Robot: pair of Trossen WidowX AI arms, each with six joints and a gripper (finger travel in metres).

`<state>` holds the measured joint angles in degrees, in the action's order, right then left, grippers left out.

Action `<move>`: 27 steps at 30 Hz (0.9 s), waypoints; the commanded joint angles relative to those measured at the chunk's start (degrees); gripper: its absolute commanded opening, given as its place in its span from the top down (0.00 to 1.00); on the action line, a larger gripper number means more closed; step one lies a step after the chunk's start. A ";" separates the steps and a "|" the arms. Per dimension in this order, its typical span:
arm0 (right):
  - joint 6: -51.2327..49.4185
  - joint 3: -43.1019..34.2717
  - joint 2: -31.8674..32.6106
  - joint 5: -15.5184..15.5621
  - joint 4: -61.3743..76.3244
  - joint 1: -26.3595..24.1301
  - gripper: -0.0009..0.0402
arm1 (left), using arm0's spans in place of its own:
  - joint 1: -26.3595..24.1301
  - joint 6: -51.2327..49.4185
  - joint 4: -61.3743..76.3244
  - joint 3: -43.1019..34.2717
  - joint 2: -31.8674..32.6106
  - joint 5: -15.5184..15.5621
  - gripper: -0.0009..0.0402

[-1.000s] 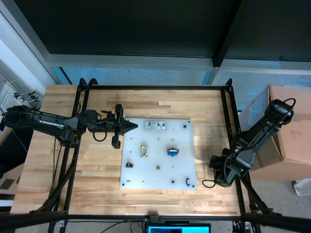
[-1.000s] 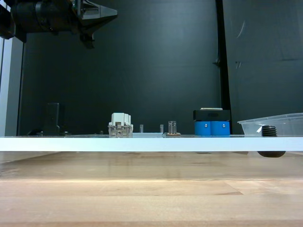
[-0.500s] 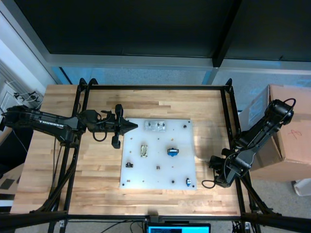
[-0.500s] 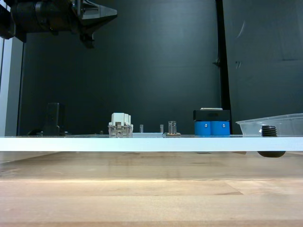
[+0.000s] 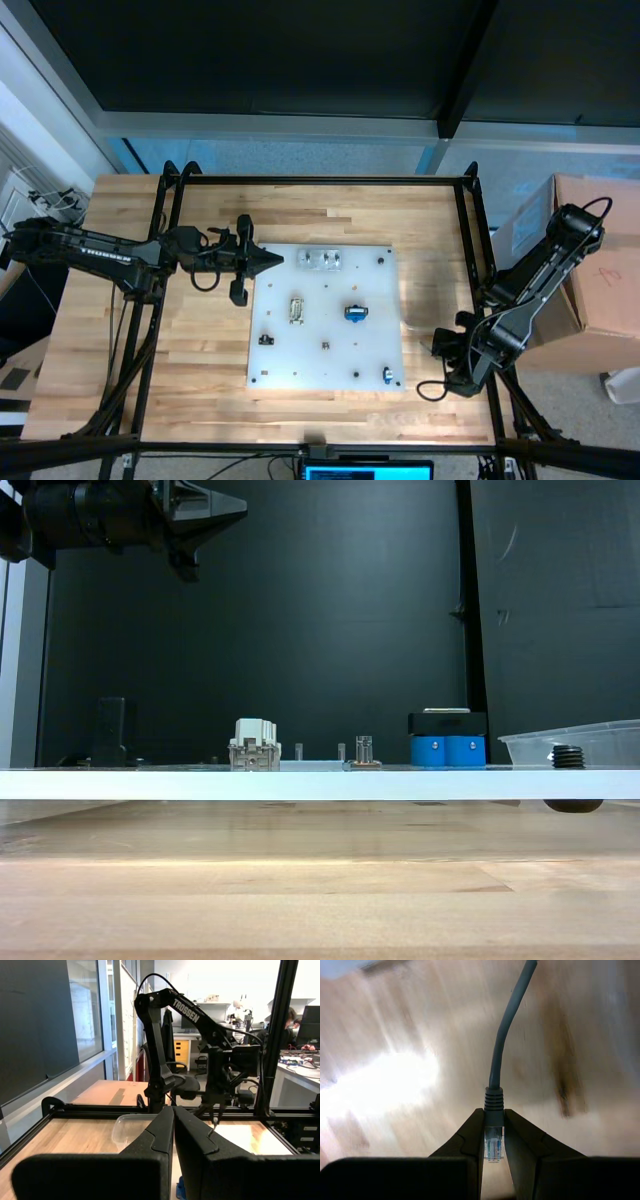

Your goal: Remove the RJ45 connector from the taskboard and place in the container

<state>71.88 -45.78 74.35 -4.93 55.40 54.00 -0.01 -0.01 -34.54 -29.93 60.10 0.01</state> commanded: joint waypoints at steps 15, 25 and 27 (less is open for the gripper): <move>-11.91 -2.91 -8.35 -5.18 7.80 -15.63 0.97 | 0.02 0.00 0.00 -0.02 0.00 -0.02 0.98; -16.98 2.10 -10.73 -5.86 8.20 -26.27 0.85 | 0.02 0.00 0.02 -0.02 0.02 -0.02 0.98; -17.22 2.84 -10.93 -5.90 8.20 -27.36 0.75 | 0.00 0.00 0.02 -0.02 0.02 -0.02 0.98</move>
<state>54.70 -43.40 63.57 -10.90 63.64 27.24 -0.01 -0.01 -34.52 -29.95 60.10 -0.01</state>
